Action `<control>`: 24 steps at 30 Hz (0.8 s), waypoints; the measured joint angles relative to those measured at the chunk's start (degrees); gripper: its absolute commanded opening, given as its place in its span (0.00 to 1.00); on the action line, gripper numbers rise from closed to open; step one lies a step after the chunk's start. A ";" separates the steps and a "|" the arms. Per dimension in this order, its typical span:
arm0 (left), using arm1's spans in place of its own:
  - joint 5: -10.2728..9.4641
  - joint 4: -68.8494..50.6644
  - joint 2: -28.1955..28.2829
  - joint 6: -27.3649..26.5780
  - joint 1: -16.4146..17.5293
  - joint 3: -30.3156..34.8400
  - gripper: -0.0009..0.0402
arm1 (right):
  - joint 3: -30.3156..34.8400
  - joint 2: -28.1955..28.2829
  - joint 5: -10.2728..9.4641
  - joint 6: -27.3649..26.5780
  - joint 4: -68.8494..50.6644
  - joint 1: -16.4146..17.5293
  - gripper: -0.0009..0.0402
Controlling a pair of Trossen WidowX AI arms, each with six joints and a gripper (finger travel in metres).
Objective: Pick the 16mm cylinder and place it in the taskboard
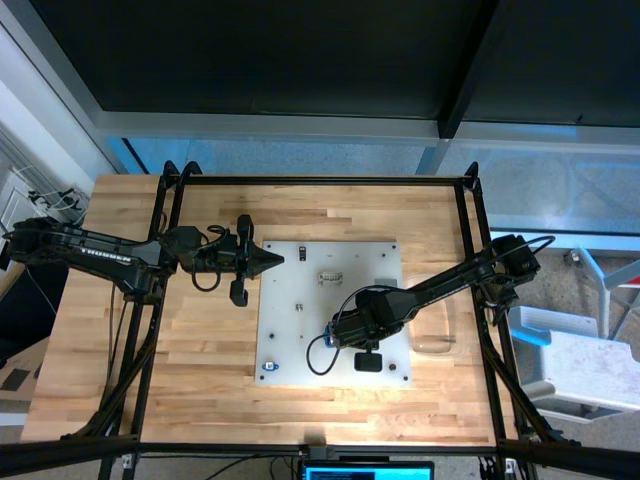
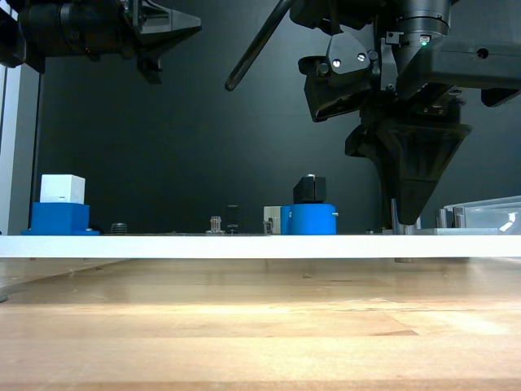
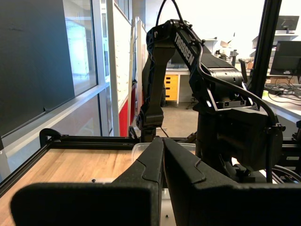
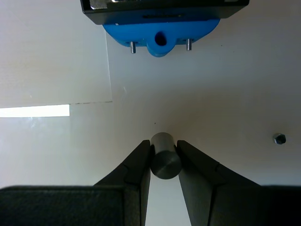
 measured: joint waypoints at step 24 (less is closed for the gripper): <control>0.00 -0.02 0.00 0.00 0.00 -0.02 0.02 | 0.00 -3.02 0.15 0.04 -2.14 0.44 0.55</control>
